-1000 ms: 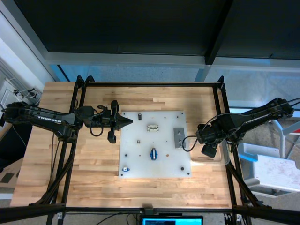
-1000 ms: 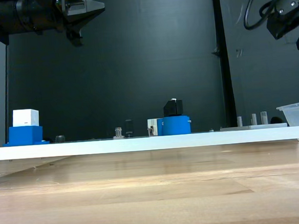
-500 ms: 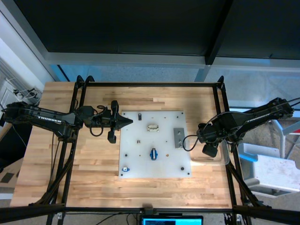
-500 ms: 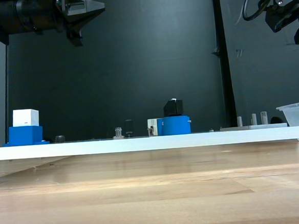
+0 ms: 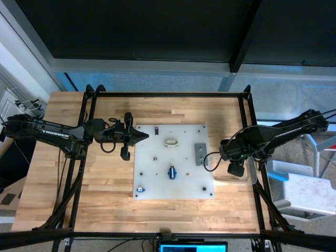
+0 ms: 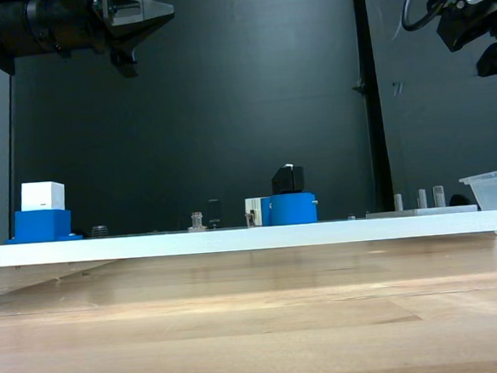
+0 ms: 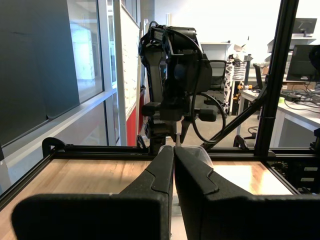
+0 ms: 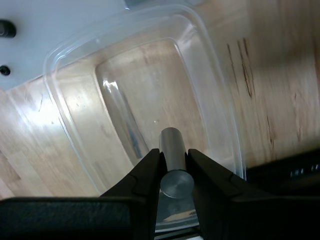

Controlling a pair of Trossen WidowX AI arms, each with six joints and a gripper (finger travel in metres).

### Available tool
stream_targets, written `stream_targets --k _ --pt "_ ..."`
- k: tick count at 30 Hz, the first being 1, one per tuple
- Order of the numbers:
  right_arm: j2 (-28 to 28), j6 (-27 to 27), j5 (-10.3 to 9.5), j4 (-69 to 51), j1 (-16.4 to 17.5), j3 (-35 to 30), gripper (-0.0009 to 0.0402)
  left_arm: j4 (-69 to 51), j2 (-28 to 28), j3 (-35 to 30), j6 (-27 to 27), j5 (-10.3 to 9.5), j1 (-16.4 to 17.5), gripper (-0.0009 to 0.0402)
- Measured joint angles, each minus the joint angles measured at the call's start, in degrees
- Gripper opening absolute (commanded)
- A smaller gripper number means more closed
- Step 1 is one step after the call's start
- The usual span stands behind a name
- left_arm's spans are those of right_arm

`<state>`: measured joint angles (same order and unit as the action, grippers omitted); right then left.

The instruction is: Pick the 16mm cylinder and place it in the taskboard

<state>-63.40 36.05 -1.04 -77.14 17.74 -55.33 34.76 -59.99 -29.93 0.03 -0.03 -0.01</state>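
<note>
The right gripper [image 8: 173, 152] is clenching its jaws on the one short silvery-grey metal 16mm cylinder [image 8: 174, 167], hanging above the single clear plastic tray [image 8: 150, 80] just right of the flat white square taskboard [image 5: 157, 173]. The left gripper [image 7: 173, 150], its jaws pressed together on nothing, is hovering over the taskboard's left edge, toward the far corner.

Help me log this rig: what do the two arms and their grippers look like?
Both arms are matte black, each with a looping black cable. The left arm bears white TROSSEN lettering; the left gripper, at the left edge of the taskboard, has tapered wedge fingers. The right gripper, above the clear tray, has the same black fingers.
</note>
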Motion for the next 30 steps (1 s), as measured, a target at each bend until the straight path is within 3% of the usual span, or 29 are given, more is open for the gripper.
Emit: stream_targets --k 9,30 --pt "-2.5 -8.1 0.02 3.4 0.0 0.0 0.0029 0.0 0.0 0.0 0.0 0.00 0.0 0.0000" --pt "-15.1 -12.6 0.22 5.2 -0.1 -9.6 0.0029 0.0 0.0 0.0 0.0 0.02 0.0 0.0000"
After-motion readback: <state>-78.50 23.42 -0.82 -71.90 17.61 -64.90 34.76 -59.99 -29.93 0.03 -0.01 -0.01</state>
